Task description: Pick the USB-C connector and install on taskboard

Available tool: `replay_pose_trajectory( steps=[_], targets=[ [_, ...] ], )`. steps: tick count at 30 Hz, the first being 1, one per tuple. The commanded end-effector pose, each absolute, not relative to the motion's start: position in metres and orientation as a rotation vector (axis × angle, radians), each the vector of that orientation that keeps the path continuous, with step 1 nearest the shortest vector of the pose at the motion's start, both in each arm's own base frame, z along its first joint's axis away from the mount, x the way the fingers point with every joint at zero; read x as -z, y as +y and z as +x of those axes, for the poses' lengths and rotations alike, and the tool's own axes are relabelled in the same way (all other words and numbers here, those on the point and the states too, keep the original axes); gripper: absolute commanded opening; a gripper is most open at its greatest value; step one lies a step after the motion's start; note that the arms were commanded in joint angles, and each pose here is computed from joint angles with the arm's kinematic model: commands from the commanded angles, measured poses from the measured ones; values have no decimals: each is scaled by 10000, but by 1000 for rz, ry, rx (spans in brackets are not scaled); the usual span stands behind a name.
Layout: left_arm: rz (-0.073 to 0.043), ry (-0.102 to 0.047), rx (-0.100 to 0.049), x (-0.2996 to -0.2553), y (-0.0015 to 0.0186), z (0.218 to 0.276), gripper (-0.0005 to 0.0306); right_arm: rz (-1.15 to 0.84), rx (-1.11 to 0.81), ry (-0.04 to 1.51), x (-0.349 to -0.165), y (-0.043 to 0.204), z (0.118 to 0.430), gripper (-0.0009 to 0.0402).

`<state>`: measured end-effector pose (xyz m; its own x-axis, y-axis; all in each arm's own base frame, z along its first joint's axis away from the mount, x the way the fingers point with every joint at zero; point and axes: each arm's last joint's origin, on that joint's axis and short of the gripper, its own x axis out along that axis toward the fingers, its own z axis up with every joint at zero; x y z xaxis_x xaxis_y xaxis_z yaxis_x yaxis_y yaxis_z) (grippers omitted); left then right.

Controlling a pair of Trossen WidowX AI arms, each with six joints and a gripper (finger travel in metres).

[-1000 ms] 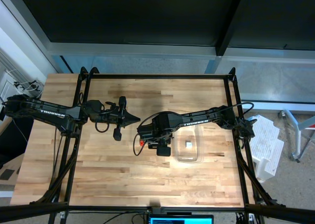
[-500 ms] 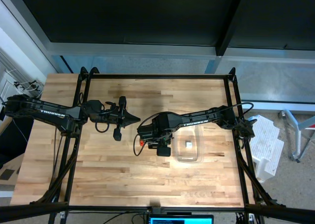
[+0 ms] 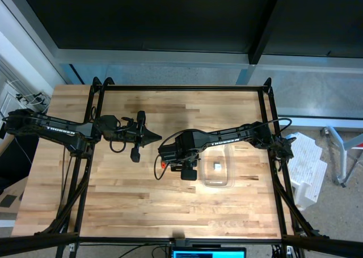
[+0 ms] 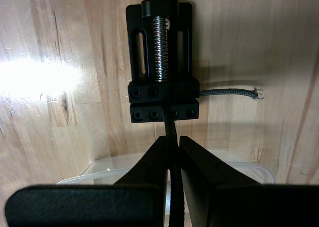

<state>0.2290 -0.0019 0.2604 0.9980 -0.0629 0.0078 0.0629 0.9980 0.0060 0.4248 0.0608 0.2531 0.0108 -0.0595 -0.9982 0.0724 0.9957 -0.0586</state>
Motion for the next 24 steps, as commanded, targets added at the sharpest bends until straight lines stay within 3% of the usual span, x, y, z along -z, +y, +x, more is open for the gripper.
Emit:
replay_pose_trajectory(
  steps=[1,24],
  targets=[
    [6,-8,63,-2605,-19,2291,0,9,101,1555,-2524,609,4250,0],
    [6,-8,63,-2605,-18,2291,0,-3,76,1556,-2340,614,4270,0]
  ],
)
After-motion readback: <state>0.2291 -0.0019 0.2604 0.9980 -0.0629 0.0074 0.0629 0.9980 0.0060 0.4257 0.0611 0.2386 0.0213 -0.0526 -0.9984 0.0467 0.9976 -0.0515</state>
